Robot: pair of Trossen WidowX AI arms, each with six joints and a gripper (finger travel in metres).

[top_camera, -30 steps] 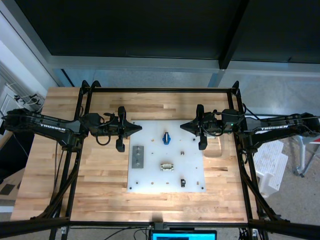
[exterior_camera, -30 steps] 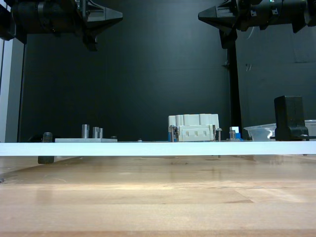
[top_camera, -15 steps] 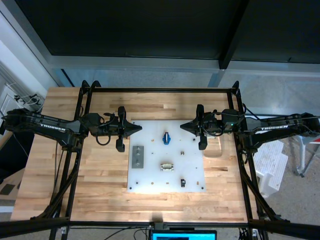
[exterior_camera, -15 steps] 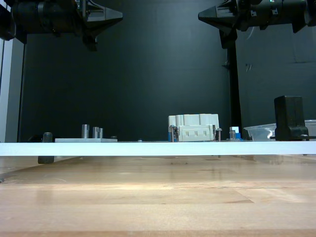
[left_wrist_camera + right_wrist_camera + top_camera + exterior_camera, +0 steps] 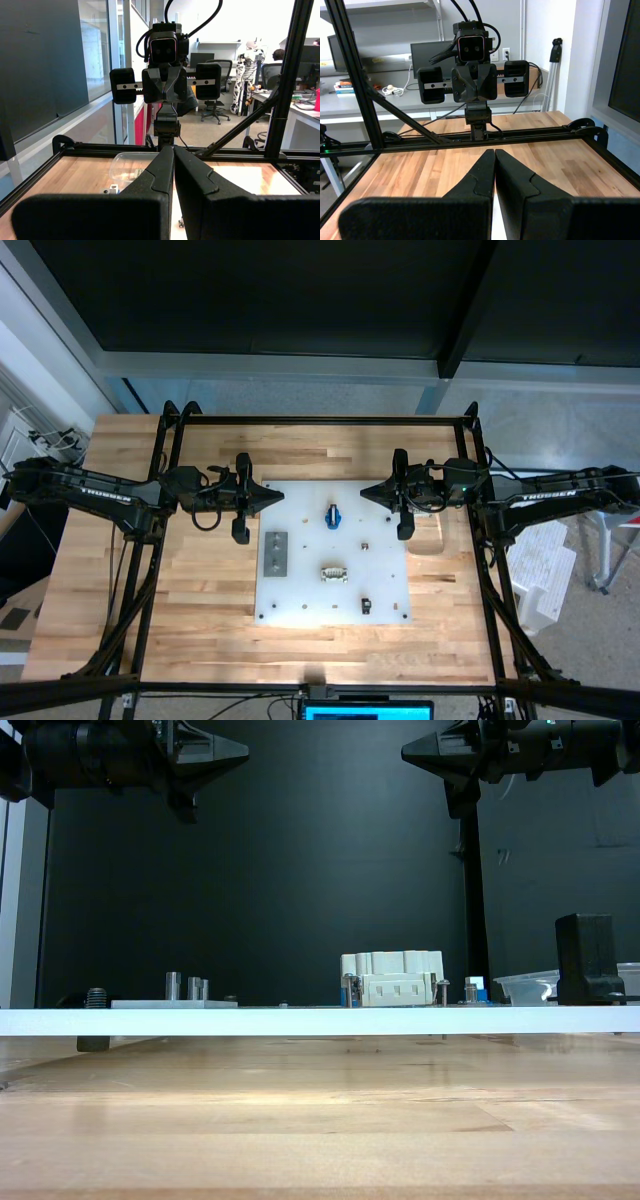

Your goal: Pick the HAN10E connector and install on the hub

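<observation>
One wooden table (image 5: 200, 610) before a black backdrop carries one white board (image 5: 300, 592), with one pale connector (image 5: 334, 574) near the board's middle. Two arms hover over the board's far corners, the left gripper (image 5: 278, 498) and right gripper (image 5: 364, 492) both pinched closed.

left claw (image 5: 173, 150) closed | right claw (image 5: 167, 95) opposite, apparently closed | clear tub (image 5: 131, 167) on table (image 5: 85, 172)
</observation>
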